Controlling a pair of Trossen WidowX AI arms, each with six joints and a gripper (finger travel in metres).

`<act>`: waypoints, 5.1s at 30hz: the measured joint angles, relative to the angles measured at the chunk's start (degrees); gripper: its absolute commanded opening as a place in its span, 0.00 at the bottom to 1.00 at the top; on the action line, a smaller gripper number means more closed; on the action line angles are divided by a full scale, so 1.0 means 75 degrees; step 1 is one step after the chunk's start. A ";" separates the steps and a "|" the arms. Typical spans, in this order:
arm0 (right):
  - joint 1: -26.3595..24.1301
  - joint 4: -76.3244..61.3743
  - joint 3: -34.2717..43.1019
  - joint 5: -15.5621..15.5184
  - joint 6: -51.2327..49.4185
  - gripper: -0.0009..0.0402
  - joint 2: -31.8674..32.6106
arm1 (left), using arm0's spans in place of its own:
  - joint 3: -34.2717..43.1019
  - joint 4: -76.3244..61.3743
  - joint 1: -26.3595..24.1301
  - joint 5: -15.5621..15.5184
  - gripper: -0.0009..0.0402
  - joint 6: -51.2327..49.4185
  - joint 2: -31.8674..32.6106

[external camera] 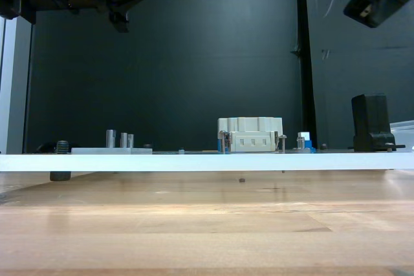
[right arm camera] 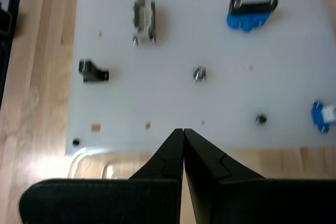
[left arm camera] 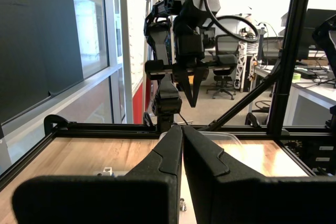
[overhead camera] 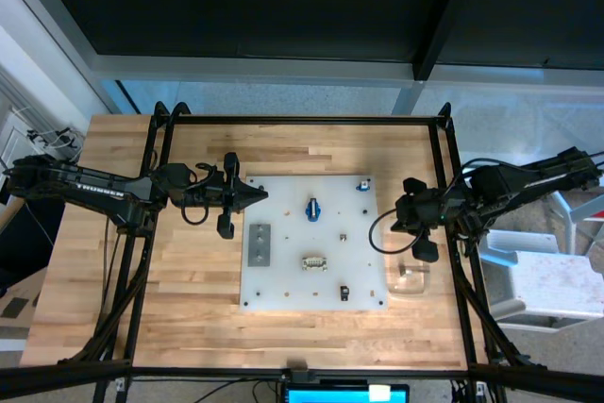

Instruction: Pick the 16mm bar and place in it's hole on the taskboard

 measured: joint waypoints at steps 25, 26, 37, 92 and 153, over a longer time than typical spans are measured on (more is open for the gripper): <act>0.1955 -0.1743 0.0006 -0.0595 0.1405 0.02 0.1285 | -0.0003 -0.0003 0.0000 0.0003 0.02 0.0000 0.0000; 0.1982 -0.1743 0.0006 -0.0664 0.1445 0.02 0.1338 | 0.0000 -0.0003 0.0000 0.0000 0.02 0.0000 0.0000; 0.2116 -0.1737 0.0006 -0.0801 0.2445 0.02 0.1708 | 0.0000 -0.0003 0.0000 0.0003 0.02 0.0000 0.0000; 0.2655 0.1078 -0.1693 -0.0825 0.3395 0.60 0.3045 | 0.0000 -0.0003 0.0000 0.0003 0.02 0.0000 0.0000; 0.2672 -0.1635 0.1172 -0.0857 0.3249 0.02 0.3404 | -0.0003 0.0000 0.0000 0.0000 0.02 0.0000 0.0000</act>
